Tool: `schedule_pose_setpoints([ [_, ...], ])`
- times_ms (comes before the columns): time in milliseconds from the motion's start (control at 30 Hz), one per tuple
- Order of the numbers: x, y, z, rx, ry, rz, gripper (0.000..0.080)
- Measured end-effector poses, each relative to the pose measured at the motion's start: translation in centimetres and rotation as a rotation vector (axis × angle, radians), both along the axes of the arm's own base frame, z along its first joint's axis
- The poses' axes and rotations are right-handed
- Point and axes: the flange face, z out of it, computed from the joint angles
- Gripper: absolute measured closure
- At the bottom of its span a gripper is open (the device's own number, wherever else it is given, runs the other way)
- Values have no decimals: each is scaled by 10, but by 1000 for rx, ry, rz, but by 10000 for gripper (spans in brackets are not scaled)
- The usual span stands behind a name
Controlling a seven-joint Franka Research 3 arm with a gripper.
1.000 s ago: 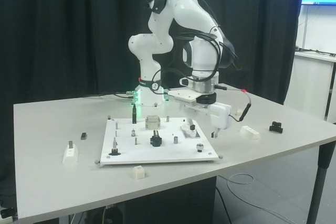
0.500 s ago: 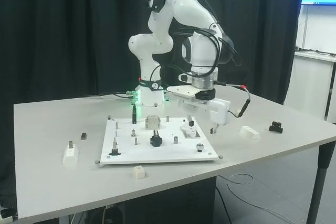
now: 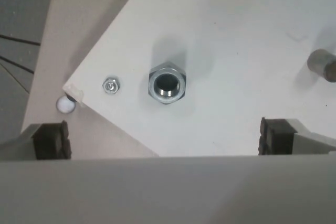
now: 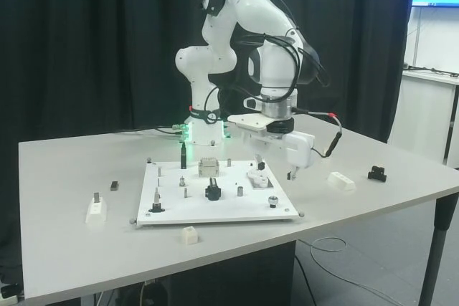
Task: Pick D-SUB.
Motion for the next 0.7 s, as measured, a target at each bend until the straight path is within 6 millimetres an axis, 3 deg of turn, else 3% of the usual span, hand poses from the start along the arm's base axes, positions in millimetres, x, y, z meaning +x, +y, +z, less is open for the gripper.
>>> schedule_pose_setpoints([
  [700,-3,-4,9,4,9,18,3],
])
